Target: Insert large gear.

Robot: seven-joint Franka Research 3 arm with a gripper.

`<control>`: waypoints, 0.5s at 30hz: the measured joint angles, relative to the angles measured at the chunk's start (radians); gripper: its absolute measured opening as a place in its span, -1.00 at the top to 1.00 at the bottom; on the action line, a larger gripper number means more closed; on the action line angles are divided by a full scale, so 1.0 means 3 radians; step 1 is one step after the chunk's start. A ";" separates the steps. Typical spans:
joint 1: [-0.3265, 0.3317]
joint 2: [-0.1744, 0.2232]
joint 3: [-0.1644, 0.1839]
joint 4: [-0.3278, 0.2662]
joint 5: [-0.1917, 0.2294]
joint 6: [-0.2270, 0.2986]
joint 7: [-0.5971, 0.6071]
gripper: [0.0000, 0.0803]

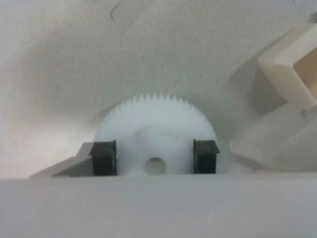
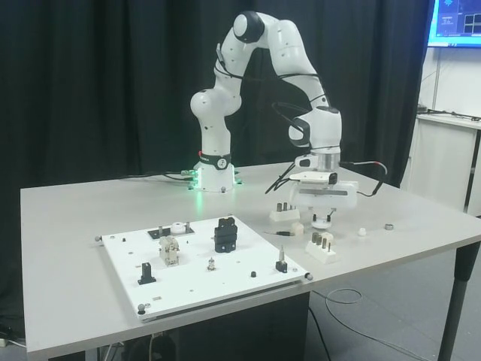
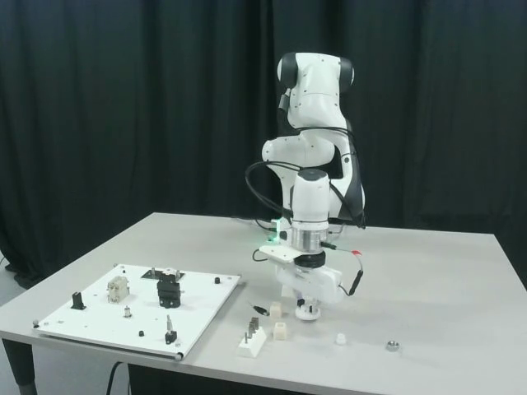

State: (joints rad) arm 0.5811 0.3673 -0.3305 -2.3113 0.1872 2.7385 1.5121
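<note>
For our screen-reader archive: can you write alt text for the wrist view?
A white large gear sits between the gripper, one black fingertip on each side of its centre hole. It lies on the grey table, with a hollow block off to one side.

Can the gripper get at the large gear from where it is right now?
Probably yes. In the wrist view the gripper sits directly over the large gear, one black finger on each side of its hub, and nothing lies between them. The nearby white block stands off to one side.
</note>
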 joint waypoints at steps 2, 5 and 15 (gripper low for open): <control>-0.0002 -0.0015 -0.0001 0.0000 -0.0004 -0.0014 0.0000 0.17; -0.0004 -0.0034 -0.0003 0.0000 -0.0010 -0.0045 0.0000 0.18; -0.0006 -0.0050 -0.0011 0.0000 -0.0018 -0.0078 0.0000 0.18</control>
State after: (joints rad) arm 0.5794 0.3522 -0.3338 -2.3113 0.1819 2.7150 1.5121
